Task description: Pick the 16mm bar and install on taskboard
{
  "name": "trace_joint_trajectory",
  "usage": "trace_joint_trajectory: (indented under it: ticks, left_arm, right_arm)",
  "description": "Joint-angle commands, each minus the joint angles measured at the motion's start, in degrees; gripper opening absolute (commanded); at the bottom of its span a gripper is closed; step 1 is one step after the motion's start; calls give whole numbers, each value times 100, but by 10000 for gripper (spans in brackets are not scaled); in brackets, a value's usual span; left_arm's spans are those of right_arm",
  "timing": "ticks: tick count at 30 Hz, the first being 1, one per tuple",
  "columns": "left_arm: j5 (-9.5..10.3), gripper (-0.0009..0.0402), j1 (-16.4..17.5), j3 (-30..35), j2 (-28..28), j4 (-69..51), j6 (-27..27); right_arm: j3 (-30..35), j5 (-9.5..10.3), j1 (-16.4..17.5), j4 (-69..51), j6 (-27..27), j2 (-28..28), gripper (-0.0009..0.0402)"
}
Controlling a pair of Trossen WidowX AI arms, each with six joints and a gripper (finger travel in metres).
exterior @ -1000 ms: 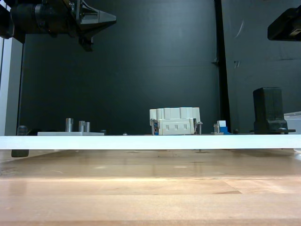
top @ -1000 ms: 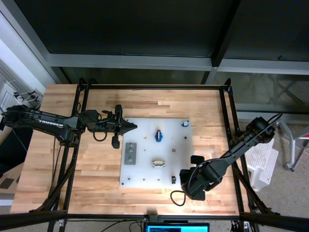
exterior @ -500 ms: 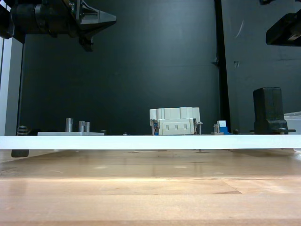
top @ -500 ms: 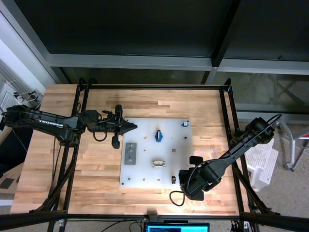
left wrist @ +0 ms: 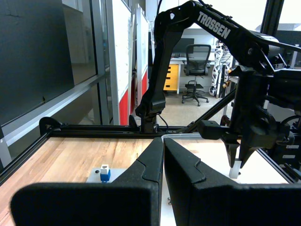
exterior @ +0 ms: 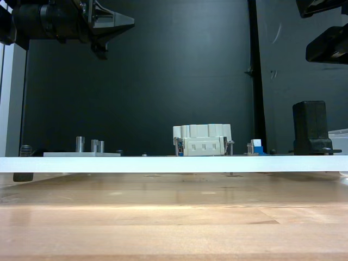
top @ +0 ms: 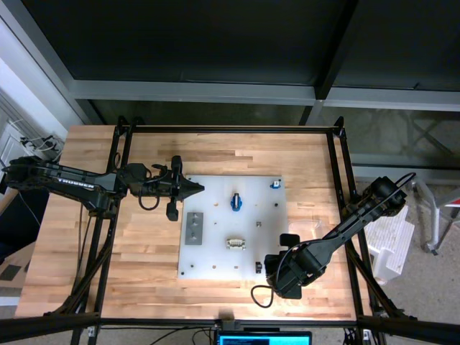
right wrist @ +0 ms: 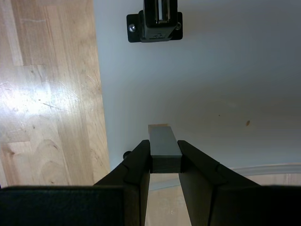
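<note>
My right gripper (right wrist: pixel 164 162) is shut on the 16mm bar (right wrist: pixel 164 143), a short grey piece clamped between its fingers. It hangs over the near right corner of the white taskboard (right wrist: pixel 211 70), close to the board's edge. From above, the right gripper (top: pixel 274 264) sits at that corner of the taskboard (top: pixel 215 248). The left wrist view shows the bar (left wrist: pixel 234 170) sticking out pale below the right fingers. My left gripper (top: pixel 195 188) is shut with nothing in it, held high by the board's left edge (exterior: pixel 128 22).
The board carries a grey metal block (top: pixel 194 228), a blue connector (top: pixel 236 202), a pale connector (top: pixel 235 245) and a black fitting (right wrist: pixel 155 21) just ahead of the held bar. Bare wood (right wrist: pixel 47 94) lies beside the board. A black frame (top: pixel 345 187) rings the table.
The right gripper has shifted slightly left over the board's near right corner, carrying the bar, and shows a little lower in the low view. The left arm has not moved.
</note>
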State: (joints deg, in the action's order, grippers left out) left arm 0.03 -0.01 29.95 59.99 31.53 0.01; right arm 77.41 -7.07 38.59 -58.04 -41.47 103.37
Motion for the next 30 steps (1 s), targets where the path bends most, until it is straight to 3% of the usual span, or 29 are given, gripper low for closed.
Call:
trace_joint_trajectory:
  ticks: [1,30]
  left_arm:
    - [0,0,0,0,2,0,0]
    - [0,0,0,0,0,0,0]
  right_arm:
    - [-4,0,0,-7,20,2,4]
    - [-199,9,-9,223,105,0,4]
